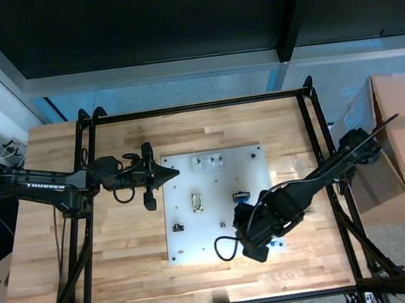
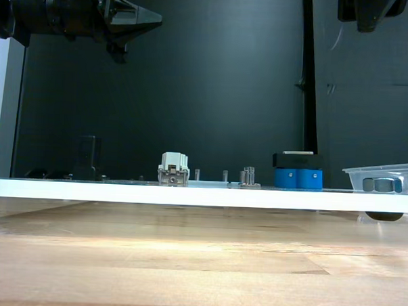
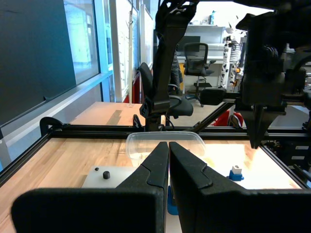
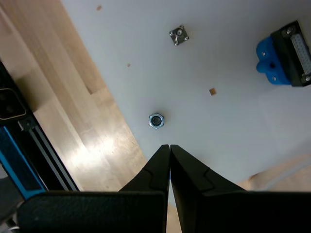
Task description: Unfasten the M12 nut and place it in the container
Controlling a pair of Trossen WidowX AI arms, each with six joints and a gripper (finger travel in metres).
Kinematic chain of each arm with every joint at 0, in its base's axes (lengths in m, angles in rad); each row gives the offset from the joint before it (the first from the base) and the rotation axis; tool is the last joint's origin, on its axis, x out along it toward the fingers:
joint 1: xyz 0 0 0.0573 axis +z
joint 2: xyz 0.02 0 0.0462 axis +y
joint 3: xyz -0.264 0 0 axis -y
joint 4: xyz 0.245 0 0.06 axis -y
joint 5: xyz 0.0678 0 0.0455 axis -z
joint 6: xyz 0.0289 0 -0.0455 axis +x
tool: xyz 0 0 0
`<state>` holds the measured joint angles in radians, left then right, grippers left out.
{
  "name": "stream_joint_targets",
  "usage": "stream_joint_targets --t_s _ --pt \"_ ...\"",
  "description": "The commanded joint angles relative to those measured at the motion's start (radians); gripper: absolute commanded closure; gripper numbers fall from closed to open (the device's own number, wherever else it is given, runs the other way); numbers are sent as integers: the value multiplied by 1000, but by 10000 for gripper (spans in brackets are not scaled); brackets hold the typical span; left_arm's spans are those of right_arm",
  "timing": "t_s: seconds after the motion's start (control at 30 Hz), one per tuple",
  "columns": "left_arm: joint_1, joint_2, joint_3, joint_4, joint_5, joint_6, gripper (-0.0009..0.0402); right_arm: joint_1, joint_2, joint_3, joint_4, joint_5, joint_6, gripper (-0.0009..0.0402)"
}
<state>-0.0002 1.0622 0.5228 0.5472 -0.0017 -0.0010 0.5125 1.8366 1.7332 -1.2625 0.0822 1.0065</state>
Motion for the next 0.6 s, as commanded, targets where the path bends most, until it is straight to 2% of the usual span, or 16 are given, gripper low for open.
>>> stream_joint_targets --t_s 0.03,0.23,0.6 --pt "0 0 0 0 0 0 393 1 35 34 -15 -33 -1 378" --pt "0 0 0 0 0 0 393 0 69 58 -11 -31 9 335" --pt "0 0 0 0 0 0 393 -2 153 55 -4 -25 75 226"
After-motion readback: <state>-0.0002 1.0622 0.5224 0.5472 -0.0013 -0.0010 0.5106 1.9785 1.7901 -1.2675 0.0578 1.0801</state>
